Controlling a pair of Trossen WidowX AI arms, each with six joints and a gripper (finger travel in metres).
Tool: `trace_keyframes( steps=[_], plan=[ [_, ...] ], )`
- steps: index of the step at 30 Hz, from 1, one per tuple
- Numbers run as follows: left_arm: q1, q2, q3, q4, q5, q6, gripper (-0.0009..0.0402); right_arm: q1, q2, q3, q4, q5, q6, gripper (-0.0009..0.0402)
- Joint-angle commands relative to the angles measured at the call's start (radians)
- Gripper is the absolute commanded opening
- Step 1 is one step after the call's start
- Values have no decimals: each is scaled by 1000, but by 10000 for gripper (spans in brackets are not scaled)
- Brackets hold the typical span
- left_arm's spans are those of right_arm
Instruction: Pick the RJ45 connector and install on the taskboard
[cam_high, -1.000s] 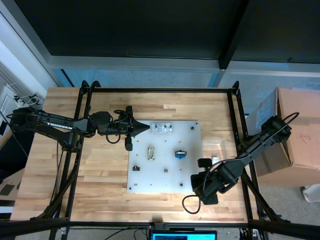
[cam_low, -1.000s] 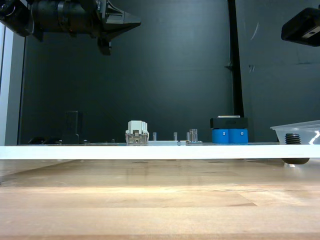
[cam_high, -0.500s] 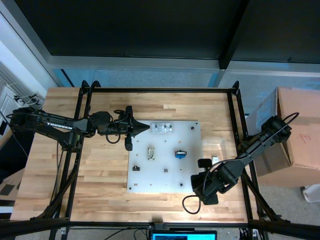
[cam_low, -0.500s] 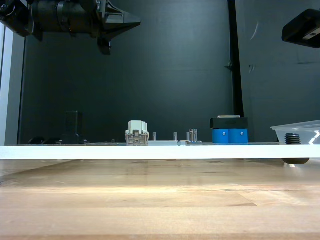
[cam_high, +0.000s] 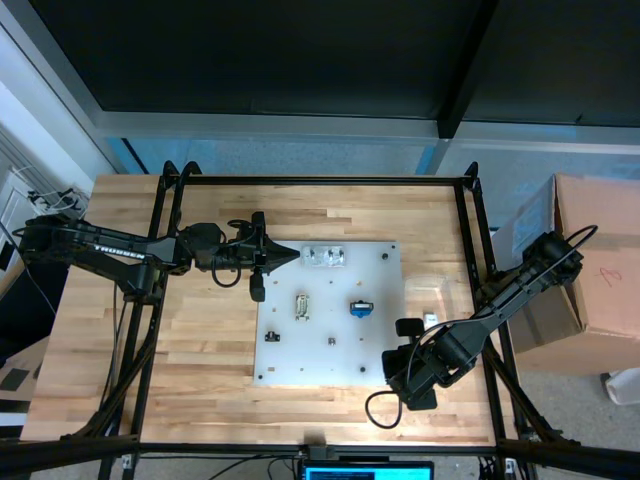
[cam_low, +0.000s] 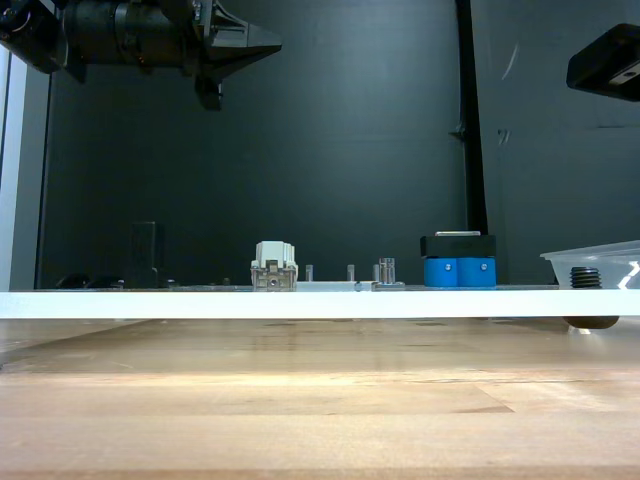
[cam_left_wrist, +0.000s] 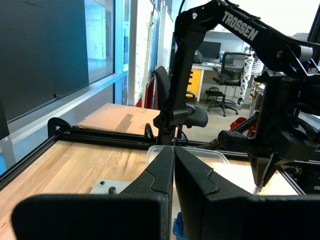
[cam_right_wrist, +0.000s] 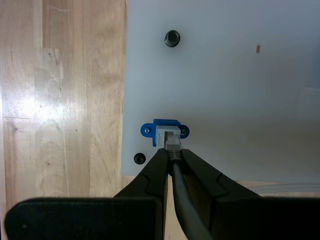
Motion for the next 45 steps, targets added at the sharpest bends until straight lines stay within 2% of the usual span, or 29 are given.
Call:
trace_keyframes(
  steps=[1,25,31,45],
  plan=[
    [0,0,0,0,0,0,0,0,0,0,3,1,-1,0],
    [0,0,0,0,0,0,0,0,0,-34,53,0,0,0],
    [0,0,0,0,0,0,0,0,0,-96,130,-29,9,0],
    [0,0,0,0,0,0,0,-3,-2,-106,140,-26,10,3]
  ],
)
